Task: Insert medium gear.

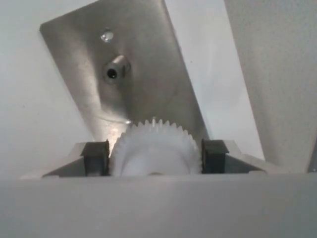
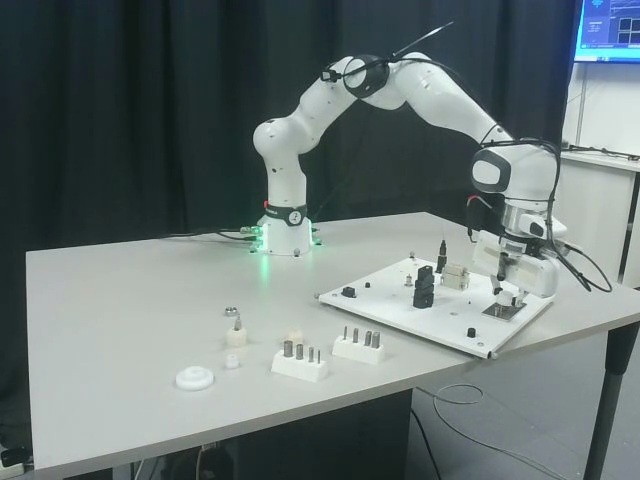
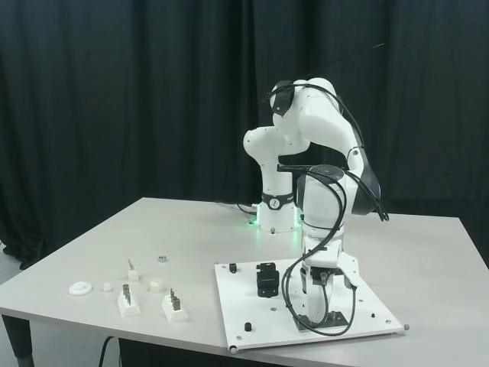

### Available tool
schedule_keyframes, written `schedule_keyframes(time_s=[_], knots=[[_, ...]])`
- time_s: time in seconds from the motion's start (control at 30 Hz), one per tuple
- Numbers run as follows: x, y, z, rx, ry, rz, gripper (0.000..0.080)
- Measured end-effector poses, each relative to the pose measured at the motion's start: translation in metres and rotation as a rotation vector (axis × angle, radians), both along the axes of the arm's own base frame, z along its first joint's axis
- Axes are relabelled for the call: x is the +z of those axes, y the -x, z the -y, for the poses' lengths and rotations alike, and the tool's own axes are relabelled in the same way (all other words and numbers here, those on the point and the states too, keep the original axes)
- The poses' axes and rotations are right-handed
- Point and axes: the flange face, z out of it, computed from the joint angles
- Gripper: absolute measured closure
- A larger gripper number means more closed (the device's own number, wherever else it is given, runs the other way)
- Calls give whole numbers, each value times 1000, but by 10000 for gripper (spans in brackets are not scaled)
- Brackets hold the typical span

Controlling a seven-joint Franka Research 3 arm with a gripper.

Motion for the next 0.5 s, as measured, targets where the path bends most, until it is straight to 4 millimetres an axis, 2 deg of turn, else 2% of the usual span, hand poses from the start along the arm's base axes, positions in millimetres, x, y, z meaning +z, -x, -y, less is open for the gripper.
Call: schedule_keyframes(time_s=[0.5], knots=[[0,1,0,-9,13,-8,405]])
